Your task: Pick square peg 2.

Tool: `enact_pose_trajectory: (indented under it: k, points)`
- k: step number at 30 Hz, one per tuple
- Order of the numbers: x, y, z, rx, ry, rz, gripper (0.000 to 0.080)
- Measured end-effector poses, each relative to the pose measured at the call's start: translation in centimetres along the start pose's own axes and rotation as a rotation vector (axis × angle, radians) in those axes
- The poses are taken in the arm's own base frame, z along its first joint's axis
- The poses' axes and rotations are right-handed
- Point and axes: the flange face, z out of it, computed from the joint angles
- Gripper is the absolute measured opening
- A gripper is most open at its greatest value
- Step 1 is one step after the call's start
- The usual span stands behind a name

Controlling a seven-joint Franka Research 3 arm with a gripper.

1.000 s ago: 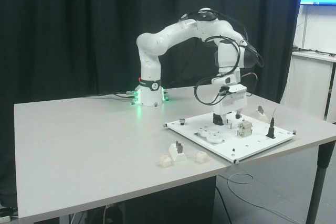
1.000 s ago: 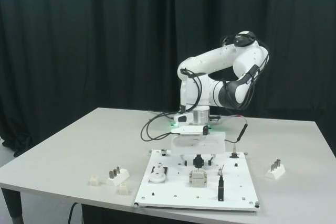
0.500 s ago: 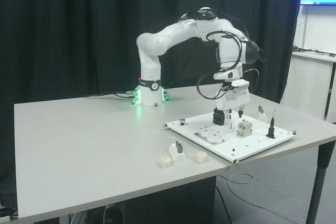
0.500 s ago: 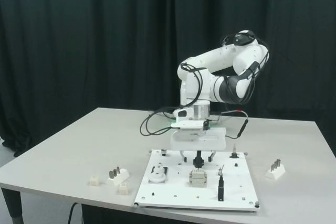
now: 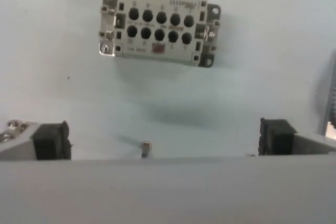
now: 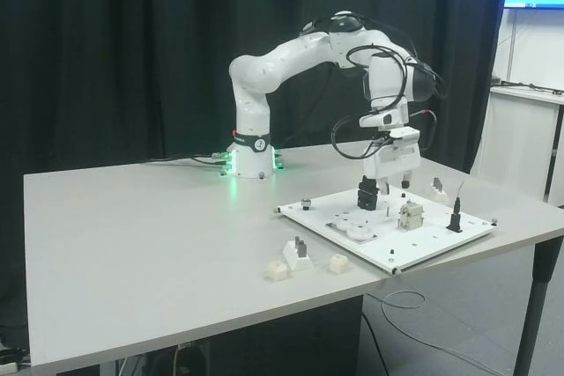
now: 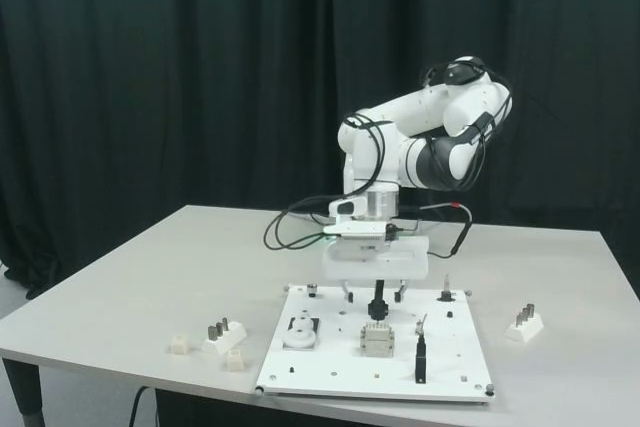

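My gripper (image 6: 382, 197) hangs open over the middle of the white board (image 6: 429, 248), a little above it, with nothing between its black fingertips (image 5: 50, 140). In the wrist view the gripper (image 5: 163, 139) looks down on a grey connector block (image 5: 157, 27) and a small pin (image 5: 145, 147). Two white holders carry short grey pegs. One holder (image 7: 222, 333) stands on the table to the left of the board, the other holder (image 7: 525, 320) to its right. Both are well away from the gripper (image 7: 375, 296). Which peg is square peg 2 cannot be told.
On the board (image 7: 330, 367) stand white gears (image 7: 298, 332), the connector block (image 7: 375, 339) and a black upright part (image 7: 420, 359). Two small white cubes (image 6: 278, 270) (image 6: 337, 262) lie beside the left holder (image 6: 300, 254). The arm's base (image 6: 250, 158) is behind the board.
The gripper has risen from just above the board to a higher position over its middle. The fingers stay open and hold nothing.
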Motion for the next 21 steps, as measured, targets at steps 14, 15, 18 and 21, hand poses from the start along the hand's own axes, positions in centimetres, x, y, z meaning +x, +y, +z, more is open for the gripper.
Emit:
enact_pose_trajectory:
  k: [14, 15, 18, 21]
  points:
    - [1.4, 0.0, -1.9, -0.015, 0.029, 0.003, 0.08]
    - [1.5, 0.0, -2.0, -0.016, 0.031, 0.003, 0.08]
    - [1.9, 0.2, -2.4, -0.021, 0.036, 0.006, 0.08]
    - [2.3, 0.6, -2.8, -0.028, 0.043, 0.01, 0.08]
